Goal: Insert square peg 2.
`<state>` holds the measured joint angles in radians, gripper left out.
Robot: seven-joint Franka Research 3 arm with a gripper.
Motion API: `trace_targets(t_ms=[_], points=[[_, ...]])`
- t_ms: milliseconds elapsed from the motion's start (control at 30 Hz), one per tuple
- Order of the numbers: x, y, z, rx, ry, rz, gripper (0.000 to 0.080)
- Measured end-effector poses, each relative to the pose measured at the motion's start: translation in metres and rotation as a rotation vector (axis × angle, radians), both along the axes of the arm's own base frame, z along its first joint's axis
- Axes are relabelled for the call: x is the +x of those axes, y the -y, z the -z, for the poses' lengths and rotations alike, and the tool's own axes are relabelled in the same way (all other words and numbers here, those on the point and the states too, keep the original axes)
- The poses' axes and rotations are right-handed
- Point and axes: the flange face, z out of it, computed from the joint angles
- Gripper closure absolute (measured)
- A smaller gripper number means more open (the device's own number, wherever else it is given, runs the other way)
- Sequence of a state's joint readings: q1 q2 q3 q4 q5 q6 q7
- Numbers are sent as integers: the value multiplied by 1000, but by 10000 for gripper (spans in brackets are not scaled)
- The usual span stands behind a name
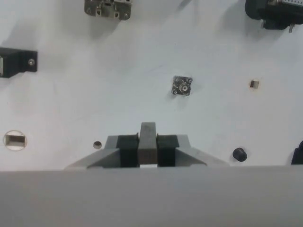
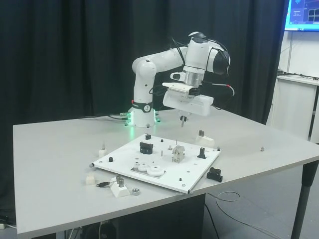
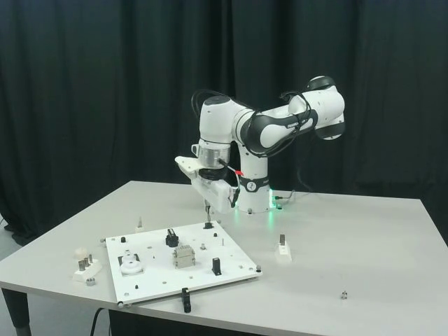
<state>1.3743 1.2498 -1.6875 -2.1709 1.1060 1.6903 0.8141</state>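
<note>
My gripper [image 1: 147, 150] is shut on a grey square peg [image 1: 147, 132], which stands upright between the black pads [image 1: 127, 150]. In the first room view the gripper [image 2: 183, 119] hangs well above the far edge of the white board [image 2: 164, 180]. The second room view shows the gripper [image 3: 207, 205] over the board's [image 3: 231, 269] back edge. A rectangular hole in a round inset [image 1: 14, 140] and a much smaller square hole [image 1: 254, 84] show in the board, both off to the sides of the peg.
The board carries a metal connector [image 1: 182, 85], a black knob [image 1: 239, 154], a grey metal block [image 2: 178, 153], black brackets [image 2: 146, 147] and white gears [image 2: 154, 172]. Off the board, white holders [image 2: 204, 139] [image 2: 119, 188] sit on the grey table [image 2: 50, 149].
</note>
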Motion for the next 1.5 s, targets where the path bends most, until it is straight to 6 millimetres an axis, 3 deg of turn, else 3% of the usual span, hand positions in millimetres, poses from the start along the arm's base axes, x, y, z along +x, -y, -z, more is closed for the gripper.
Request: trace_targets(t_ms=[1500], points=[[3, 0, -5, -52, 37, -21, 728]])
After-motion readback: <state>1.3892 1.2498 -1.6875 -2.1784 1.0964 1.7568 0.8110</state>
